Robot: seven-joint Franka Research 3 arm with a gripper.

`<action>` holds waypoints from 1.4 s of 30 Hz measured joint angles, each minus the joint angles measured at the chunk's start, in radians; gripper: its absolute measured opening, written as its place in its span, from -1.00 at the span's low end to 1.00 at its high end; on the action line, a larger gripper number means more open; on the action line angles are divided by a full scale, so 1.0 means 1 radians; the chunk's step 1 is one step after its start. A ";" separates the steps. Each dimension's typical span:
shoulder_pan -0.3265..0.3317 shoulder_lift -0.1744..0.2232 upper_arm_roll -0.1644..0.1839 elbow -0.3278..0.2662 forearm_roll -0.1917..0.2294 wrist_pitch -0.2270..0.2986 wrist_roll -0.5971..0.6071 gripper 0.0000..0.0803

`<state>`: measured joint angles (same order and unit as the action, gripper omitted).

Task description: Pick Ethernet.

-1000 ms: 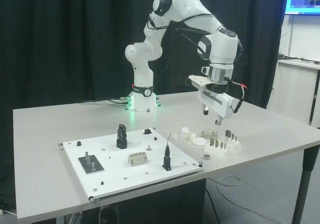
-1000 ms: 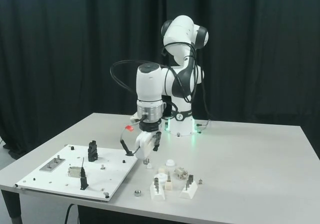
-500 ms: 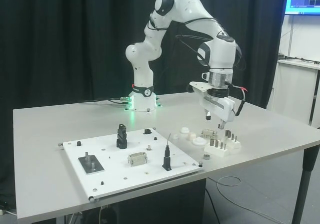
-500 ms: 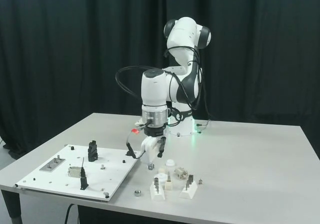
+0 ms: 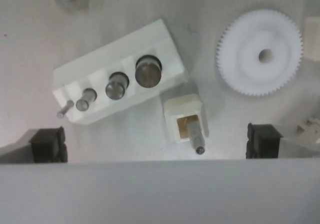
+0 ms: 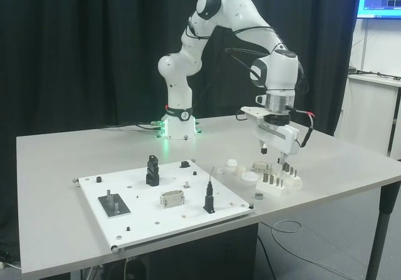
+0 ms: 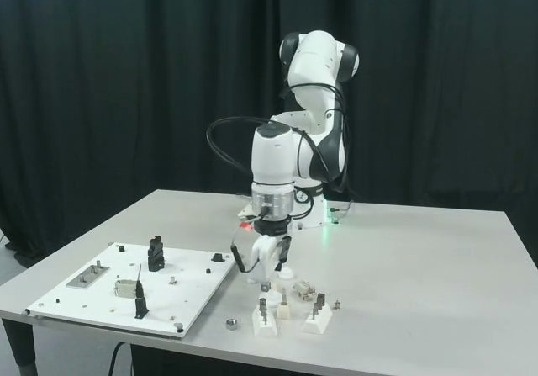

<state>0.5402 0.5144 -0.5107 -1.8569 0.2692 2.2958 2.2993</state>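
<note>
Four metal pegs (image 5: 118, 85) stand in a white holder block (image 5: 117, 78); beside it sits the small Ethernet socket block (image 5: 184, 118) (untouched), between the wide-open, empty gripper (image 5: 155, 143) fingers.

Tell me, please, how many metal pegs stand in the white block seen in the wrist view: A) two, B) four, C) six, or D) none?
B: the wrist view shows four metal pegs in a row in the white block, graded from thin to thick.
</note>
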 joint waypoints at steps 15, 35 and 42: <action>0.029 0.000 -0.011 -0.037 0.006 0.036 0.001 0.99; 0.041 0.000 -0.011 -0.089 0.019 0.104 -0.001 0.99; 0.049 0.000 -0.008 -0.115 0.031 0.139 -0.014 0.99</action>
<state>0.5895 0.5141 -0.5190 -1.9716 0.2999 2.4346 2.2854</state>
